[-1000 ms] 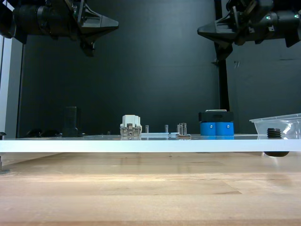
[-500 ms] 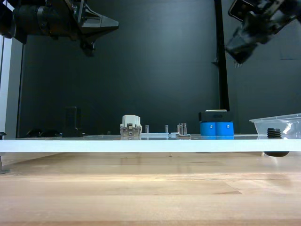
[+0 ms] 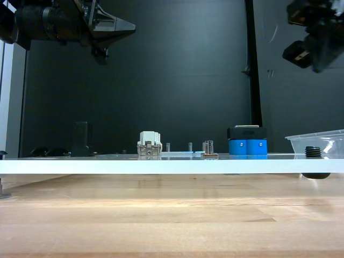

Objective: Pick the M12 nut and place it on its threads and fasten

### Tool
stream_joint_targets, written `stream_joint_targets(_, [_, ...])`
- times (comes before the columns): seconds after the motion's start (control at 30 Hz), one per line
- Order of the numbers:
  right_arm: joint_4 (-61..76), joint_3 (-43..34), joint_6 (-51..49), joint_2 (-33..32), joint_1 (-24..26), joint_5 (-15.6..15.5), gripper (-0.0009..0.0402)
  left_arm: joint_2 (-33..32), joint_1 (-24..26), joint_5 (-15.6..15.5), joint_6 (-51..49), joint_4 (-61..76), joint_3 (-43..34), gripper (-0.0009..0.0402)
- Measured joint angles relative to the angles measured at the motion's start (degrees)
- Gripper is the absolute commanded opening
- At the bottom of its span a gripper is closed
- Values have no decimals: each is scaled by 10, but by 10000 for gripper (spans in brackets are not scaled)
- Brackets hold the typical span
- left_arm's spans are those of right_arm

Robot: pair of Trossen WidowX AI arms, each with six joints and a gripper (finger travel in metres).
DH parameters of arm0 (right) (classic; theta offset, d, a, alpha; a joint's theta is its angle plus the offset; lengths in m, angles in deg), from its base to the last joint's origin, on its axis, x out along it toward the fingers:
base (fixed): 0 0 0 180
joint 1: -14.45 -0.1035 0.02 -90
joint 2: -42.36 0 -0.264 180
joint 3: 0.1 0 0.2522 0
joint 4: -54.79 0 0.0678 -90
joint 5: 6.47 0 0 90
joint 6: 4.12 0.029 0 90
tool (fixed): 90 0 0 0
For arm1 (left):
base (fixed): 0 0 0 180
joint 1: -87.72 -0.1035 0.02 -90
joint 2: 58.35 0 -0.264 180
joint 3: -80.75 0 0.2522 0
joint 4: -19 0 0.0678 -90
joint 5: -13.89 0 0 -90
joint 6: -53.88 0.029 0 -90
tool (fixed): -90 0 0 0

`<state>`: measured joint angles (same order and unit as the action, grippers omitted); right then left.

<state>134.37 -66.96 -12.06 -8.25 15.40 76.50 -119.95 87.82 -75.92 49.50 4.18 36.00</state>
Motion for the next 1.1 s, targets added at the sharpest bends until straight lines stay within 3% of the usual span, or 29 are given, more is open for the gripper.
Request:
stream_joint_targets(0.13, [76,-17,-73,-17,-10,6,0,0,0,0,0,0,0,0])
stream_joint_targets(0.23, [122,-21,-116,-33,-23,29,1,0,0,0,0,0,0,0])
stream_joint_targets(0.4, [148,-17,-147,-62,-52,33,11,0,0,0,0,0,0,0])
stream_joint_targets(0.6, [113,12,-152,-75,-133,93,45,0,0,0,0,0,0,0])
stream_joint_targets(0.8, [36,60,-151,-79,-189,94,100,0,0,0,0,0,0,0])
stream_joint_targets(1.1, [-50,120,-158,-114,-198,94,164,0,0,0,0,0,0,0])
